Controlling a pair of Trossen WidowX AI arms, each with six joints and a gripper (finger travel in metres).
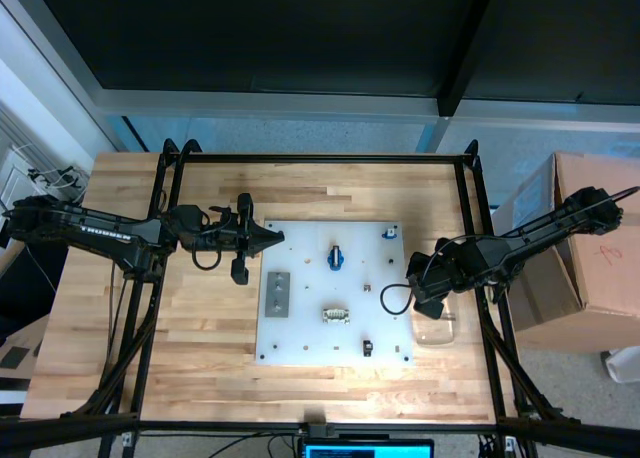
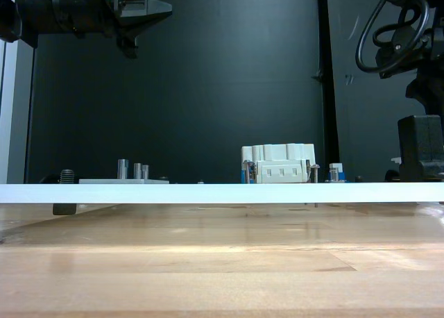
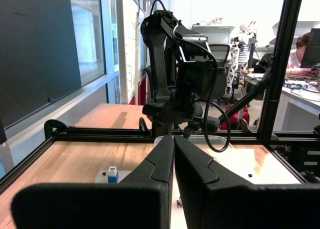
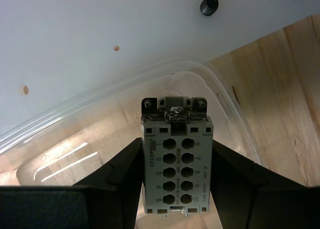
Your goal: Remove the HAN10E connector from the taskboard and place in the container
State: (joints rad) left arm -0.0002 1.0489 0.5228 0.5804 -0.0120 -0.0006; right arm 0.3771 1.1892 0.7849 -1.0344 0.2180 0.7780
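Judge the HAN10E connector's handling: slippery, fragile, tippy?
HAN10E connector looks rigid moulded plastic, probably light. Right gripper pinches its flat sides over the container, so slip seems unlikely; dropped, it likely tips flat. Left gripper hovers shut over the board.

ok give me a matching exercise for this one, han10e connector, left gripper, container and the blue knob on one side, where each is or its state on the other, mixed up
1. HAN10E connector
2. left gripper
3. container
4. blue knob

A. on the table, beside the board's right edge
B. shut, empty, above the board's far left corner
C. seated on the board
D. held in the shut right gripper, over the container, clear of the board

Pairs: 1-D, 2-B, 3-A, 4-C
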